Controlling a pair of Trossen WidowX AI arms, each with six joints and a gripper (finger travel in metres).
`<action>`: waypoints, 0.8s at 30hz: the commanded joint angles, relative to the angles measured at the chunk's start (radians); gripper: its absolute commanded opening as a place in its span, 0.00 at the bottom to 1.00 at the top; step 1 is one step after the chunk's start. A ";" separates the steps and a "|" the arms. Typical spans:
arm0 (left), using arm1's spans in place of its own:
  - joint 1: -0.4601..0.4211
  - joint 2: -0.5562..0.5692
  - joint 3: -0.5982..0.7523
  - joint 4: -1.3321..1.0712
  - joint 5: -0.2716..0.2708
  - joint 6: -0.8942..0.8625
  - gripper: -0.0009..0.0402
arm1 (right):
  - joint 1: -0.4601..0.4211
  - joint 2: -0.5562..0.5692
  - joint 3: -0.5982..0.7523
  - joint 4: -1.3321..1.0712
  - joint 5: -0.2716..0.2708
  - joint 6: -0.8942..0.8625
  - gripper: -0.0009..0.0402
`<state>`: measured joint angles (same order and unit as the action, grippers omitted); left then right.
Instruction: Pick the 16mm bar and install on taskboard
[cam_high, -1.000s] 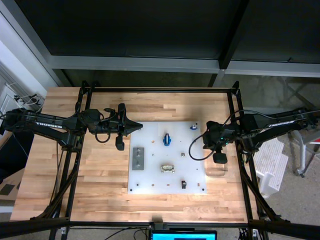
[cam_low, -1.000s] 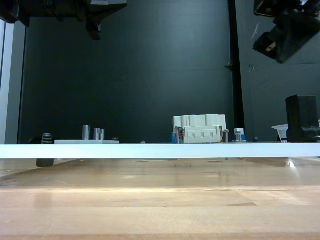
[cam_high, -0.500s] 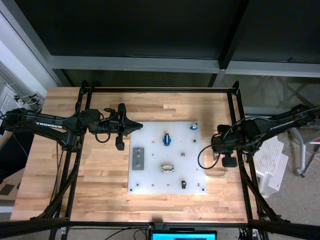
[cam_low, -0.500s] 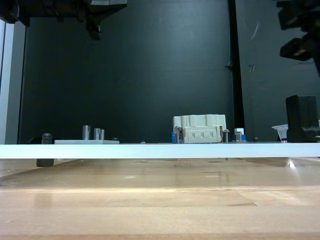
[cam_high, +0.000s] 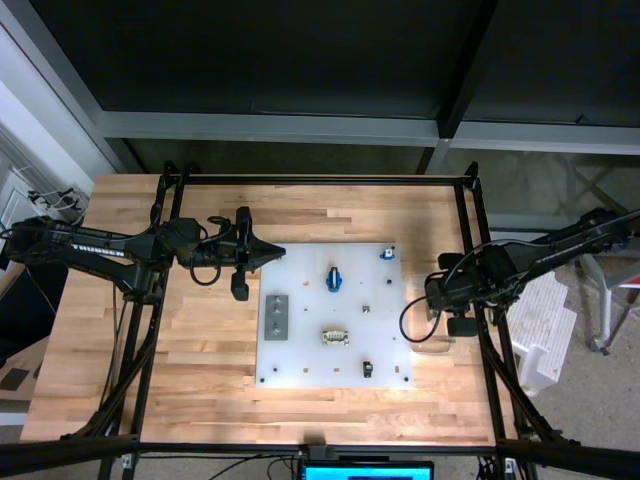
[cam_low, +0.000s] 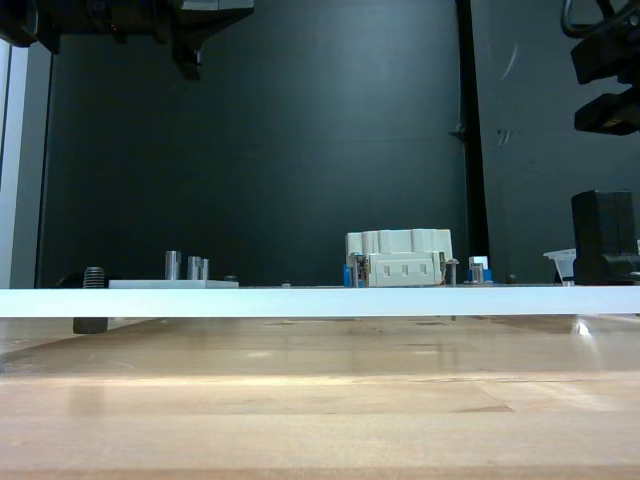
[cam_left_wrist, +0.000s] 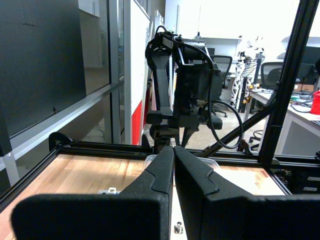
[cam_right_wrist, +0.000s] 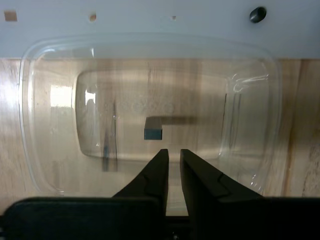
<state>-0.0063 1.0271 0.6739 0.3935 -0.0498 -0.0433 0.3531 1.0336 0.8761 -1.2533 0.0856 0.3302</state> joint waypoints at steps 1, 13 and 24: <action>0.000 0.000 0.000 0.000 0.000 0.000 0.02 | 0.002 0.000 -0.019 0.009 0.000 0.003 0.17; 0.000 0.000 0.000 0.000 0.000 0.000 0.02 | 0.019 -0.005 -0.085 0.064 0.001 0.002 0.43; 0.000 0.000 0.000 0.000 0.000 0.000 0.02 | 0.029 -0.004 -0.171 0.170 0.000 0.002 0.52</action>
<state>-0.0063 1.0275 0.6739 0.3931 -0.0502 -0.0429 0.3798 1.0286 0.7132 -1.0924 0.0860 0.3321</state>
